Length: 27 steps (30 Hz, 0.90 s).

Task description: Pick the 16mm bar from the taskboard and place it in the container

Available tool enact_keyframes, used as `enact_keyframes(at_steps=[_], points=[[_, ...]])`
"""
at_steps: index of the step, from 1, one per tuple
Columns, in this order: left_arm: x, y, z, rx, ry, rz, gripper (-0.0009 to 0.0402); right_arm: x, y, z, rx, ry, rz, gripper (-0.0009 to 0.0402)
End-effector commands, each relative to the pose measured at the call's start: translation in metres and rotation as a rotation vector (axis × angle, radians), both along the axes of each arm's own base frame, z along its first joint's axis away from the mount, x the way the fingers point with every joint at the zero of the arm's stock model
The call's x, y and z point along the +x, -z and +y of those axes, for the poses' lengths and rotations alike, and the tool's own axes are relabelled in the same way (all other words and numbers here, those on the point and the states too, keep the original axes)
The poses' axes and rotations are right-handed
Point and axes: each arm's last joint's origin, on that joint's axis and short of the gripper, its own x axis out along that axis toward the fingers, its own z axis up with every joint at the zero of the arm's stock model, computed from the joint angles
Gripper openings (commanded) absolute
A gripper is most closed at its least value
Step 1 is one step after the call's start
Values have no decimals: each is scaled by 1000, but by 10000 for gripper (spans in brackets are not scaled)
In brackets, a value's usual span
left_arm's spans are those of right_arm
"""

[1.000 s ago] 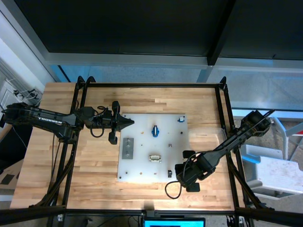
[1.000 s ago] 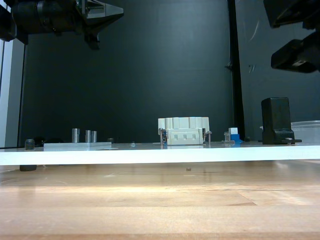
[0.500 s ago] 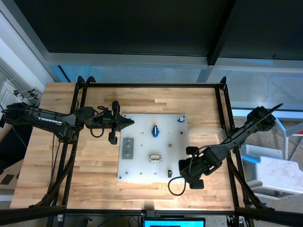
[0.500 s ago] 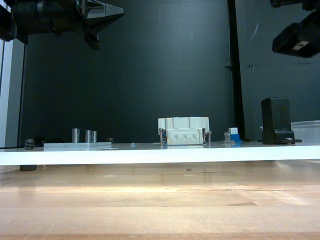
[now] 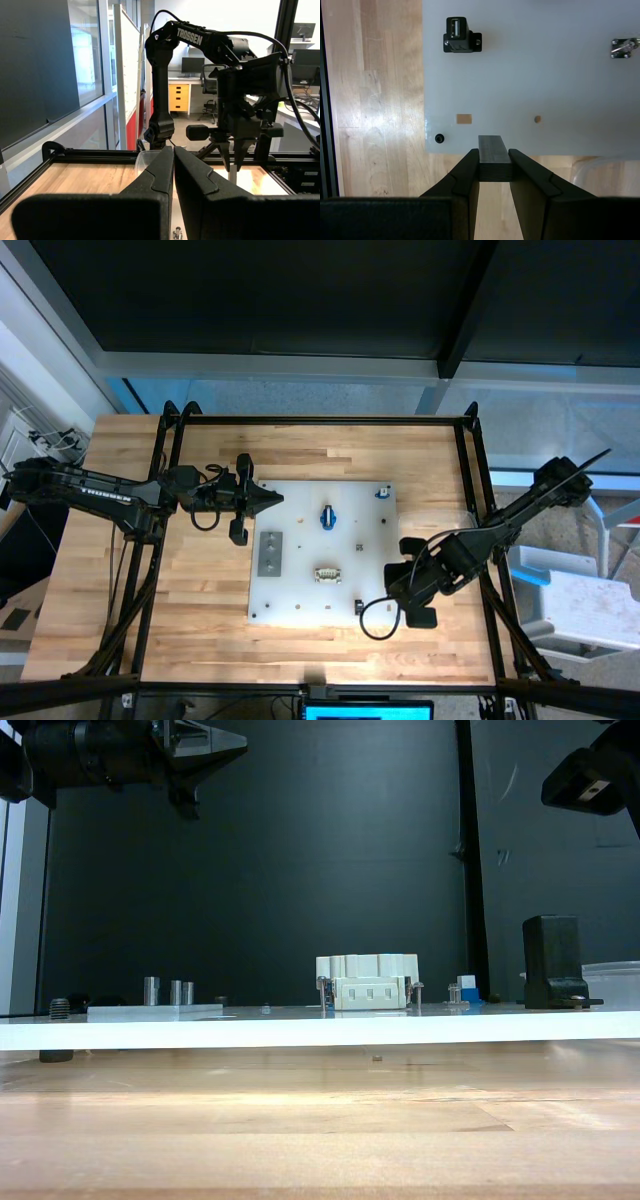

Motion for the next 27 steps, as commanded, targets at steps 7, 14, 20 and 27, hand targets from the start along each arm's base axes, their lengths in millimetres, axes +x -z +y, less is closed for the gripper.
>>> enact_keyframes(at_steps=[7,14,20,27], points=[[0,0,0,0,0,0,0,-2,-2,-5,-12,12,17,4],[0,0,0,0,0,0,0,-8,-11,-21,-54,51,15,4],[0,0,0,0,0,0,0,-14,-19,-38,-88,103,23,4],[0,0,0,0,0,0,0,-21,-17,-58,-82,150,23,4]])
